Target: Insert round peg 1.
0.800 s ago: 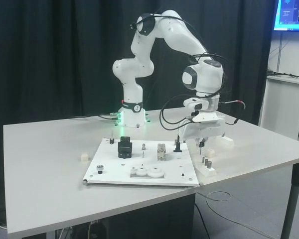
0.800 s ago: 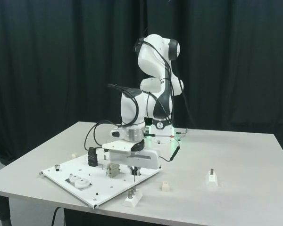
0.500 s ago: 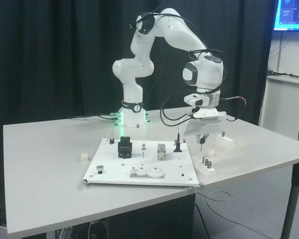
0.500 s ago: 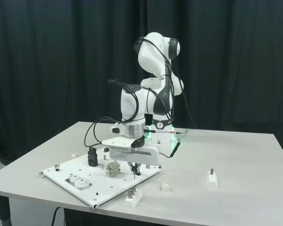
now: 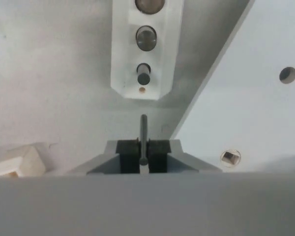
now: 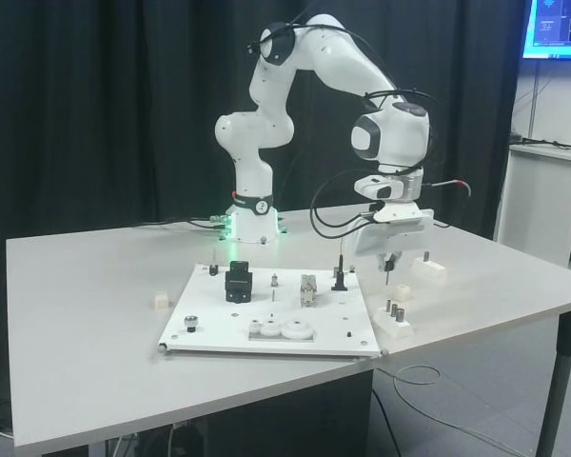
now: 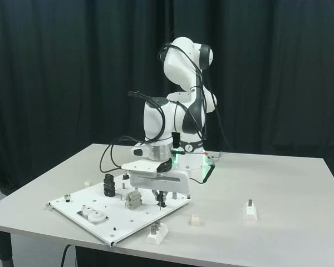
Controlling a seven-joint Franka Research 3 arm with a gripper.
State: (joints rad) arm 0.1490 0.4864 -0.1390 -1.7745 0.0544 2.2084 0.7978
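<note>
My gripper [image 5: 143, 157] is shut on round peg 1 [image 5: 143, 135], a thin dark pin that points down from between the black fingers [image 5: 128, 155]. It hangs above the table by the white board's [image 5: 250, 103] edge, close to the white peg holder [image 5: 145, 49], where other thicker pegs stand. In the first room view the gripper [image 6: 388, 259] hovers well above the holder [image 6: 394, 320] at the board's [image 6: 266, 307] right side. The second room view has the gripper [image 7: 160, 197] over the board's [image 7: 72, 208] near corner, with the holder [image 7: 156, 233] in front of it.
On the board stand a black fixture [image 6: 238, 283], a grey block [image 6: 308, 290], white gears [image 6: 281, 330] and small posts. Small white blocks lie on the grey table [image 6: 76, 314]: one on the left [image 6: 160, 299], one behind the gripper [image 6: 428, 271], and two [image 7: 195, 220] [image 7: 250, 209] on the right.
The arm has lifted: the gripper rose away from the peg holder with the thin peg still held between its fingers.
</note>
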